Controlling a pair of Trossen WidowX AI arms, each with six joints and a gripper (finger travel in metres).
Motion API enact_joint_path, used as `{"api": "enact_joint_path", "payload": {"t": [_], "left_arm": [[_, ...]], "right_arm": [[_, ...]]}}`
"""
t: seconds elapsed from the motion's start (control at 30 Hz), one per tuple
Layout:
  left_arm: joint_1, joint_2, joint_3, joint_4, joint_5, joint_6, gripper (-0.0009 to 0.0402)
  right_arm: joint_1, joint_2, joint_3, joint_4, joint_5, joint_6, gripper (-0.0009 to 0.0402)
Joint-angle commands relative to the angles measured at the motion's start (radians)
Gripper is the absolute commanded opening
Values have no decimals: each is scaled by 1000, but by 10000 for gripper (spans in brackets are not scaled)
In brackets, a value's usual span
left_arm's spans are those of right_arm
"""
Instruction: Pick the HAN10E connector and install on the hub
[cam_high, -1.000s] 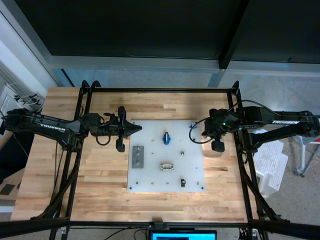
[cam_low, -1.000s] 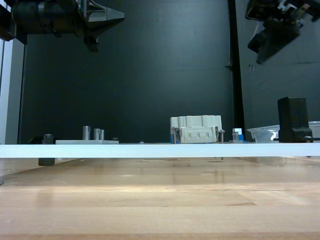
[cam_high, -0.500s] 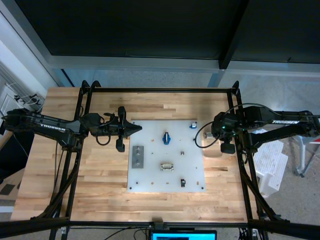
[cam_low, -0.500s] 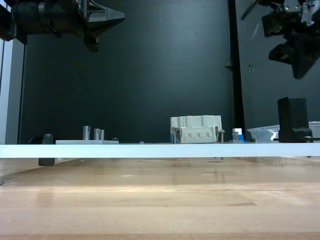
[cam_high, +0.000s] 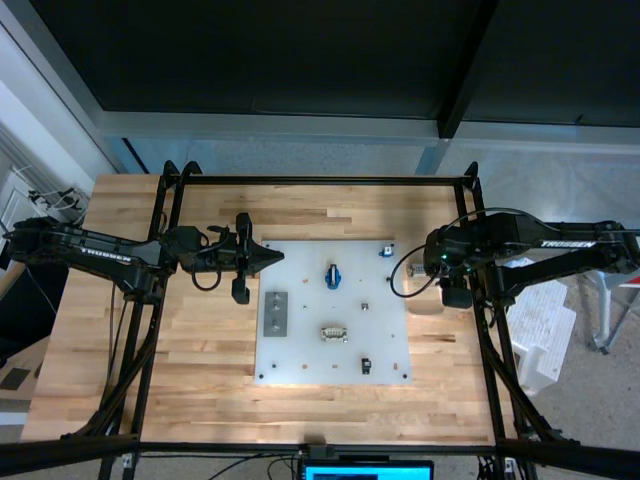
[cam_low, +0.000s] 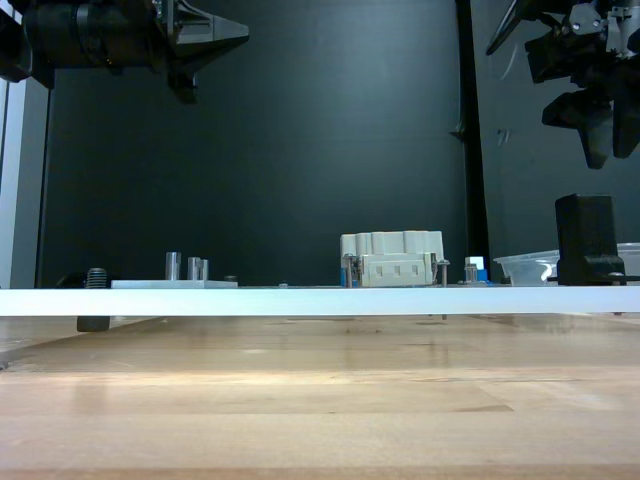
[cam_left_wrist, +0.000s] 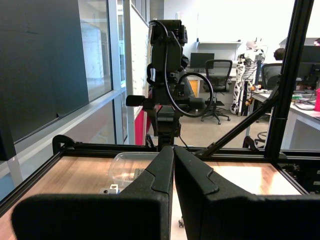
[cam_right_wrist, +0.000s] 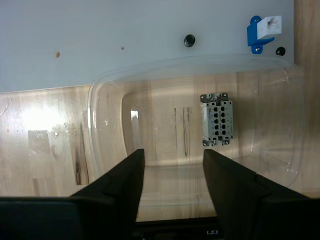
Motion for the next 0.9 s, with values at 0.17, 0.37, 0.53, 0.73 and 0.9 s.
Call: {"api": "enact_joint_path", "payload": {"t": [0.17, 0.37, 0.53, 0.73, 0.9], "left_arm": [[0, 0, 0, 0, 0, 0, 0], [0, 0, 0, 0, 0, 0, 0], [0, 0, 0, 0, 0, 0, 0], [0, 0, 0, 0, 0, 0, 0], [0, 0, 0, 0, 0, 0, 0]], "right_arm": [[0, 33, -6, 4, 1, -17, 224], [0, 59, -39, 32, 1, -24, 244], [-15, 63, -78, 64, 1, -29, 258], [-66, 63, -116, 80, 1, -67, 259], [-116, 78, -155, 107, 1, -86, 259]]}}
